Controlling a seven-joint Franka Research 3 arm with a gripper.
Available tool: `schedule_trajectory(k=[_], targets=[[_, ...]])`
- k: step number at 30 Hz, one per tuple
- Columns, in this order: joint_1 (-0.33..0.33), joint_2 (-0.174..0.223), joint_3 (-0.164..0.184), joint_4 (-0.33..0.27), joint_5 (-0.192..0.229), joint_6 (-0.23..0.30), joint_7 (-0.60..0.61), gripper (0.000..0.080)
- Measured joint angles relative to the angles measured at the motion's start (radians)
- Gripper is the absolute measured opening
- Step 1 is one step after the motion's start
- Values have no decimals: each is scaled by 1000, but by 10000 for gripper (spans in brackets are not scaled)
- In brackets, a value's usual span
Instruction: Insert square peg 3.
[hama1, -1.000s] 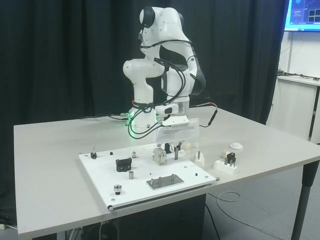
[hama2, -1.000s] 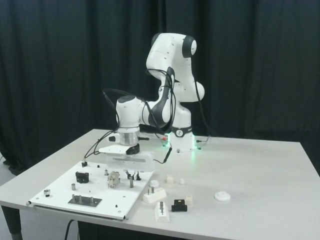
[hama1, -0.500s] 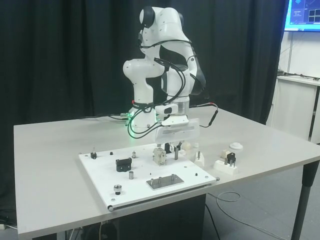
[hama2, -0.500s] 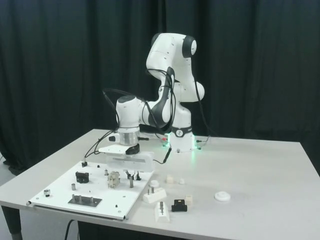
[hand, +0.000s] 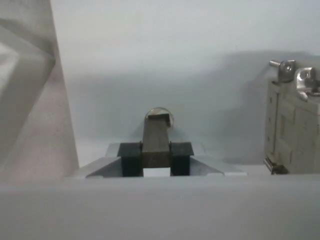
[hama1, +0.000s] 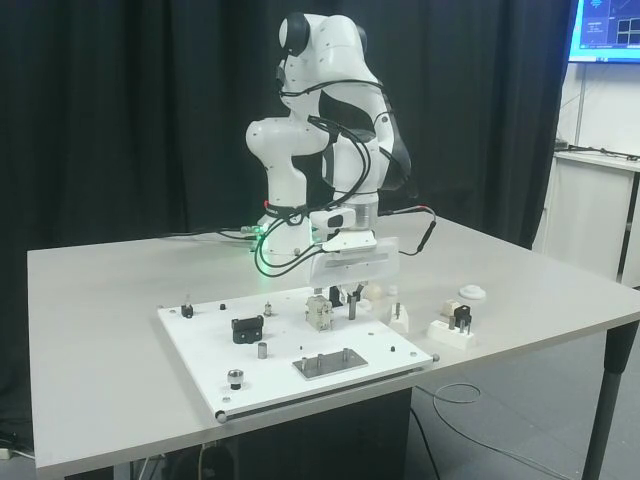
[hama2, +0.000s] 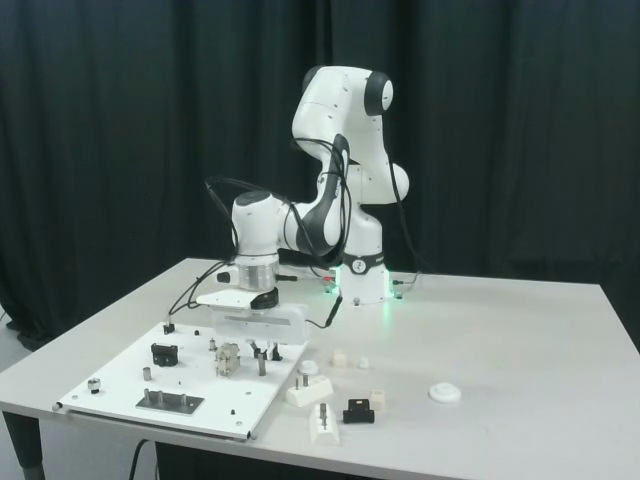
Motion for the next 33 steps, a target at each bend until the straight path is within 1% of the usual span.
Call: schedule_trajectory(k=[33], targets=[[1,3,-1,0,-4,7,-25,113]])
